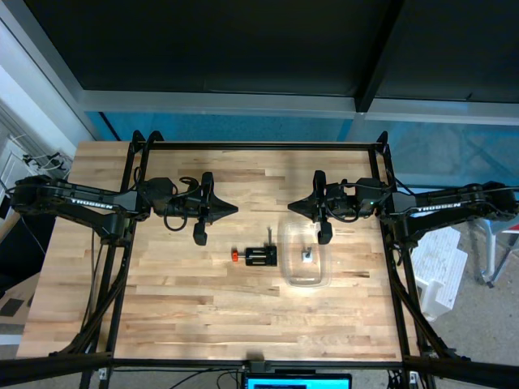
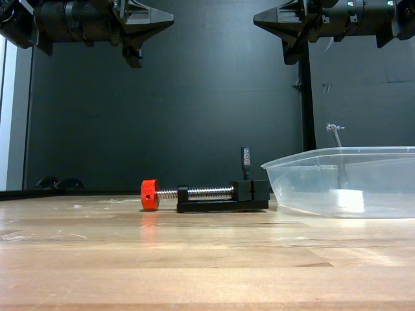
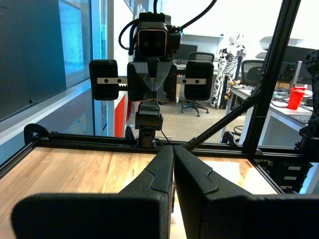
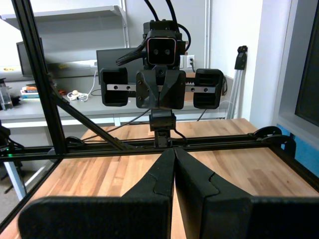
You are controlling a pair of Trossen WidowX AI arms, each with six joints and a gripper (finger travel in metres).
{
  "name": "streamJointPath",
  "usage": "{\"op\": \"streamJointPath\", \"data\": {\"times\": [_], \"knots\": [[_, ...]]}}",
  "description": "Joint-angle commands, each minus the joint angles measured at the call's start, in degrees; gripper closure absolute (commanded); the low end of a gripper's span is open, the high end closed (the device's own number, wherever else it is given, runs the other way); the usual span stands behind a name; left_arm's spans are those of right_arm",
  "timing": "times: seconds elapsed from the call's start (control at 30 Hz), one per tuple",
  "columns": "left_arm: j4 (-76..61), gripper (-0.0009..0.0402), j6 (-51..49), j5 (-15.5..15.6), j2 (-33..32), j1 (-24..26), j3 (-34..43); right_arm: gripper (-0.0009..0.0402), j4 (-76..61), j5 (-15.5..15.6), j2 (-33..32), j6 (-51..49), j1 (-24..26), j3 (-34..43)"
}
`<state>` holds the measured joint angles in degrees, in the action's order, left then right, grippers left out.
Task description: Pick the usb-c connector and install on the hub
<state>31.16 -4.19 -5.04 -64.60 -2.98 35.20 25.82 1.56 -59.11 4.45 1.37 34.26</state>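
Two pincers [image 1: 235, 209] [image 1: 290, 207], one clamp [image 1: 258, 257], one tub [image 1: 284, 261]

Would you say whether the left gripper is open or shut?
Shut: fingers touching. Left gripper and right gripper hover high, facing; usb-c connector sits in the tub.

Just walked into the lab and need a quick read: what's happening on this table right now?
Nothing is being handled yet. The left pincer and right pincer both hang shut above the table, facing each other. The usb-c connector lies free in a clear tub; a small vise with an orange knob sits beside it.
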Motion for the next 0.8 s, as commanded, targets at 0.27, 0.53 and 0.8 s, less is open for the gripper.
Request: {"op": "streamJointPath", "data": {"times": [0.27,0.53,0.8], "knots": [[0.0,0.0393,0.0,0.0,0.0,0.0,0.0,0.0393,-14.9,0.1,0.0,1.0,-0.1,4.0],[0.0,0.0393,0.0,0.0,0.0,0.0,0.0,0.0393,-36.1,0.1,-0.3,1.4,-1.4,10.6],[0.0,0.0393,0.0,0.0,0.0,0.0,0.0,0.0393,-54.0,0.0,-0.3,1.6,-3.3,15.7]]}}
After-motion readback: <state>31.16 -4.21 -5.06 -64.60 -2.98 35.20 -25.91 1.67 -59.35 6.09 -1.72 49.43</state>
